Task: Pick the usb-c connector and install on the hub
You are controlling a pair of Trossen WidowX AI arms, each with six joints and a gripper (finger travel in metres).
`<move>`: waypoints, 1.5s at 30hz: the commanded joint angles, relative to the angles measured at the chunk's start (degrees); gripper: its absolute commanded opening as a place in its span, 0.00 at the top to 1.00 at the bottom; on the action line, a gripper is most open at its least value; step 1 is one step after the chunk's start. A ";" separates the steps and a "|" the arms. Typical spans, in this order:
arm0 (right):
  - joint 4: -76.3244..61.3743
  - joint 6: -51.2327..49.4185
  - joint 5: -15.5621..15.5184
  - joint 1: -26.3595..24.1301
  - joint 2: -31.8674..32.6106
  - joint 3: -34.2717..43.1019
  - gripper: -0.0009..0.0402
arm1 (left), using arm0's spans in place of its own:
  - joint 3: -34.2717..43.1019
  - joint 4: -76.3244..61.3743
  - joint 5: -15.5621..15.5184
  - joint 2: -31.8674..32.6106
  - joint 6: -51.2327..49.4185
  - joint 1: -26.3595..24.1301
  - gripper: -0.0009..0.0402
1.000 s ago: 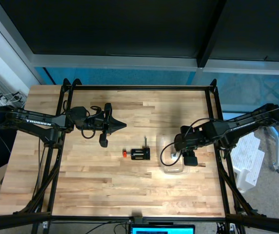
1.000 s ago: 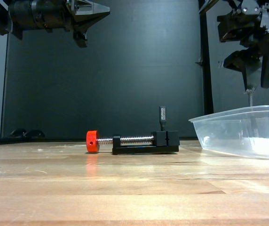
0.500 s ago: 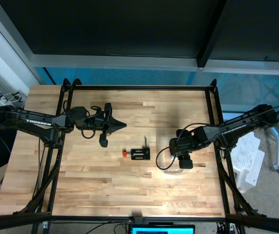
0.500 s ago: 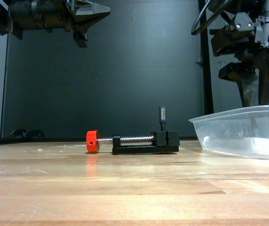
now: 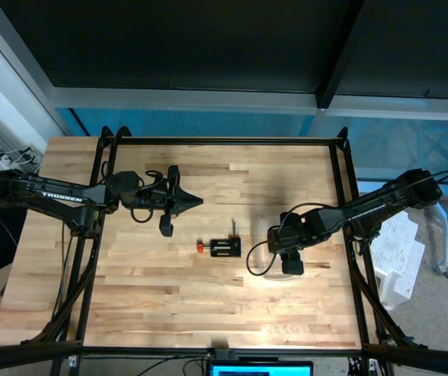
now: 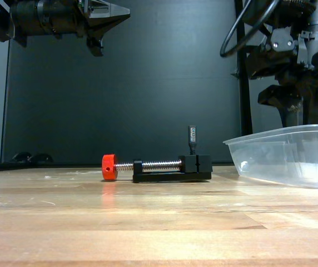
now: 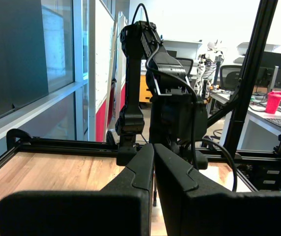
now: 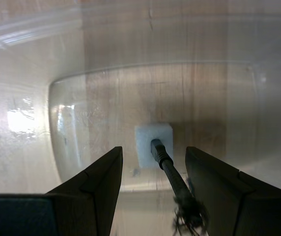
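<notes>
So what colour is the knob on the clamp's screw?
The knob is red, clearest in the low view.

- Right wrist view: the usb-c connector point(image 8: 156, 146) stands plug-down in a white foam block point(image 8: 144, 140). Its cable point(image 8: 180, 191) blurs out toward the camera.
- High view: the right gripper point(image 8: 153, 150) hangs over the clear bin point(image 6: 270, 146) and hides the connector.
- Low view: the right gripper's fingertips are lost behind the bin's cloudy wall, and its upper body is cut by the frame edge.
- Low view: the left gripper point(image 6: 123, 11), raised at the left, is also cut by the edge.
- The ports on the hub point(image 6: 192, 134) are too small to tell.
</notes>
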 commanded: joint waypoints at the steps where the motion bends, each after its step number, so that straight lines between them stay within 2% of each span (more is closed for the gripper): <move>1: 1.64 1.20 0.04 0.07 0.07 -1.18 0.55 | 0.00 0.00 0.00 0.00 0.00 0.00 0.98; 4: 2.21 2.54 0.39 0.09 0.07 -1.97 0.55 | 0.00 0.02 0.00 0.00 0.00 0.02 0.98; 7: 2.25 3.50 2.01 0.17 0.07 -2.34 0.56 | 0.00 0.00 0.00 0.00 0.02 0.02 0.98; 35: 4.37 3.32 1.84 0.63 0.07 -3.48 0.68 | 0.00 0.00 0.00 0.00 0.00 0.00 0.98; 45: 4.79 3.32 1.79 0.76 0.07 -3.78 0.78 | 0.00 0.00 0.00 0.00 0.00 0.02 0.98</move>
